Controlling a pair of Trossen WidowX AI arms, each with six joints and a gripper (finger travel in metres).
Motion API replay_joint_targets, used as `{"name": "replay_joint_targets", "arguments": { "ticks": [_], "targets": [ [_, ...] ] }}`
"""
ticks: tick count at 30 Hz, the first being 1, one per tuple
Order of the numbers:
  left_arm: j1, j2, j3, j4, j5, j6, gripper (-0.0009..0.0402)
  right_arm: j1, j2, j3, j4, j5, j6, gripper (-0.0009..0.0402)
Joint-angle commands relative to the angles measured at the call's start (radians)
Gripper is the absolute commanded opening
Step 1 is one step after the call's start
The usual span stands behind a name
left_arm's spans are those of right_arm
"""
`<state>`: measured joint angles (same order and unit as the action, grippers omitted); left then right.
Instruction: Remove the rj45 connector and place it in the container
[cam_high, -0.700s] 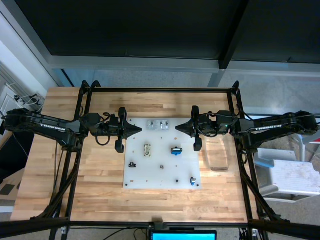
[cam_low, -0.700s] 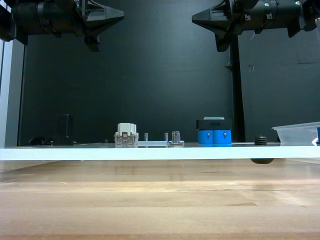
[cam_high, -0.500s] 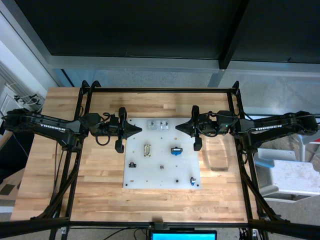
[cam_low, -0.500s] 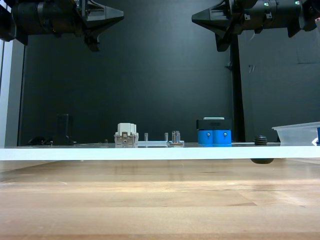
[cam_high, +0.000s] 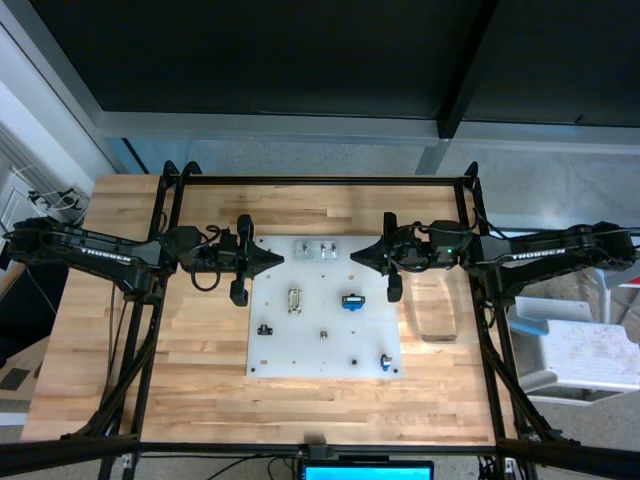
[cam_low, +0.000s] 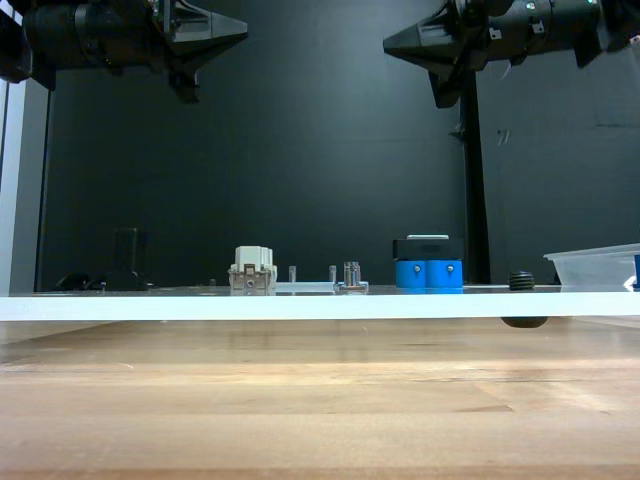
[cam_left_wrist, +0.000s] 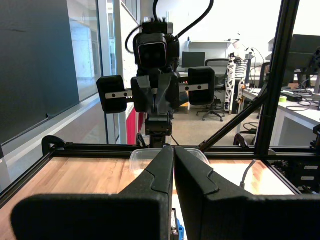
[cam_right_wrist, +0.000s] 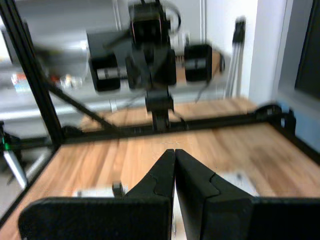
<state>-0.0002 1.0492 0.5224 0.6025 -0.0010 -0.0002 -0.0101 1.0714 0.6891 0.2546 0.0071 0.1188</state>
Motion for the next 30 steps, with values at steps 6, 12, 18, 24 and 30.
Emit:
{"name": "replay_joint_targets", "arguments": {
  "ticks": [6,12,18,24,30],
  "targets": [
    [0.000,0.000,0.000,0.000,0.000,0.000,0.0001,0.023,0.041,0.209,-0.542,0.000,0.005,0.0000],
    [0.000,0.000,0.000,0.000,0.000,0.000,0.0001,0.061,0.109,0.331,-0.813,0.011,0.014,0.0000],
    [0.000,0.000,0.000,0.000,0.000,0.000,0.0001,0.113,0.155,0.415,-0.983,0.076,0.047,0.0000],
    [0.000,0.000,0.000,0.000,0.000,0.000,0.0001,0.180,0.187,0.468,-1.098,0.103,0.112,0.0000],
    [0.000,0.000,0.000,0.000,0.000,0.000,0.0001,0.253,0.214,0.501,-1.191,0.106,0.170,0.0000]
  ]
}}
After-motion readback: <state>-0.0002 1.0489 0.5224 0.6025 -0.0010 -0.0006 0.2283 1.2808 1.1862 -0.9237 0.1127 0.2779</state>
